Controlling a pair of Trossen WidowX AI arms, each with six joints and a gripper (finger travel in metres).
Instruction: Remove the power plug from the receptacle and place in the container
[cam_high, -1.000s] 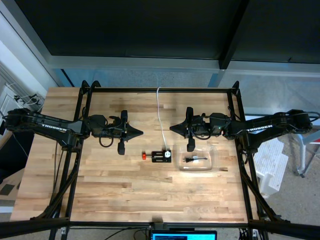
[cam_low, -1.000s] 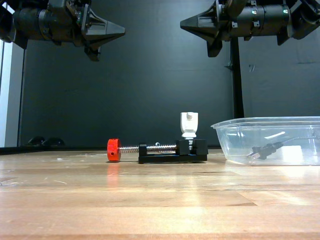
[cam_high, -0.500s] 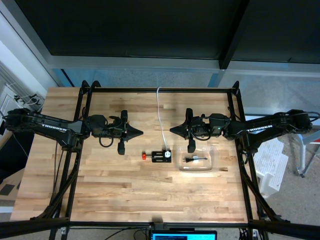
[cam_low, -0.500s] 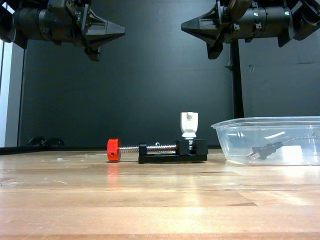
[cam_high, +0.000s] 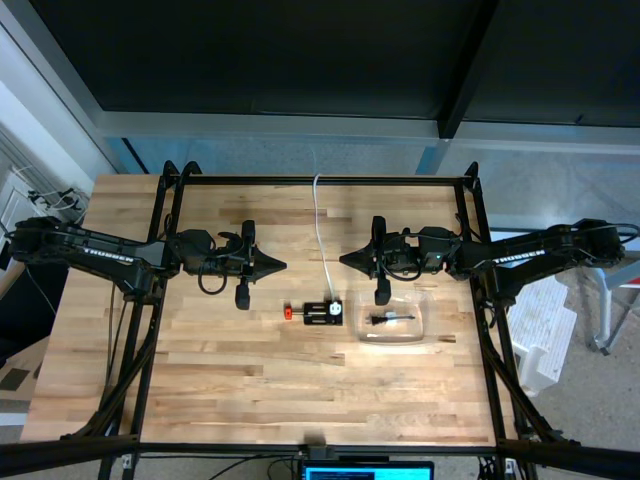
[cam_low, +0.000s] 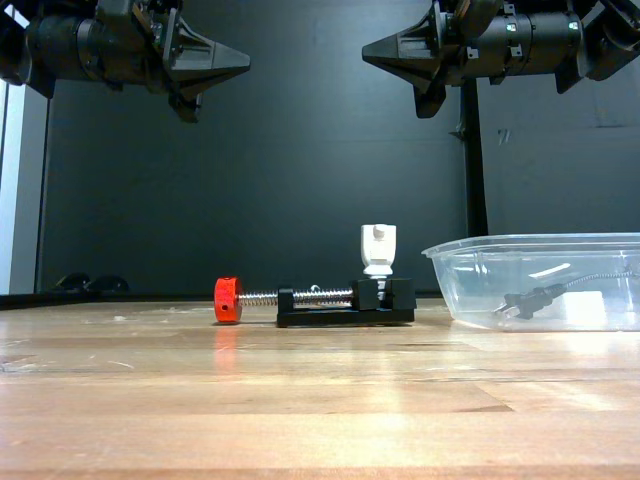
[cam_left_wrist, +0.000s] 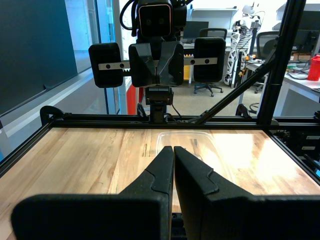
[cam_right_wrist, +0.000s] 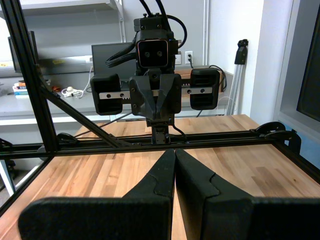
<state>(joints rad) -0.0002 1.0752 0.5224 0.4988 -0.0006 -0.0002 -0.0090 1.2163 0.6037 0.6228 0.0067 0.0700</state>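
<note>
The small black power plug (cam_high: 381, 319) (cam_low: 527, 300) lies inside the clear container (cam_high: 394, 318) (cam_low: 540, 282), its thin prongs pointing left. The white receptacle (cam_high: 335, 308) (cam_low: 378, 249) stands upright in a black vise, with its white cord (cam_high: 321, 232) running to the table's far edge. My left gripper (cam_high: 281, 265) (cam_low: 246, 64) hangs shut and high, left of the vise. My right gripper (cam_high: 343, 258) (cam_low: 366, 47) hangs shut and high, above the receptacle and the container's left end. Both grippers hold nothing. The container's rim (cam_left_wrist: 182, 134) also shows past the left gripper (cam_left_wrist: 173, 149).
The black vise (cam_high: 318, 312) (cam_low: 345, 303) with a red knob (cam_high: 287, 312) (cam_low: 227, 300) sits mid-table, just left of the container. A black frame (cam_high: 320, 181) borders the wooden table. Each wrist view faces the opposite arm (cam_left_wrist: 157, 55) (cam_right_wrist: 155, 85).
The right gripper shifted very slightly in the low view. Everything else holds still.
</note>
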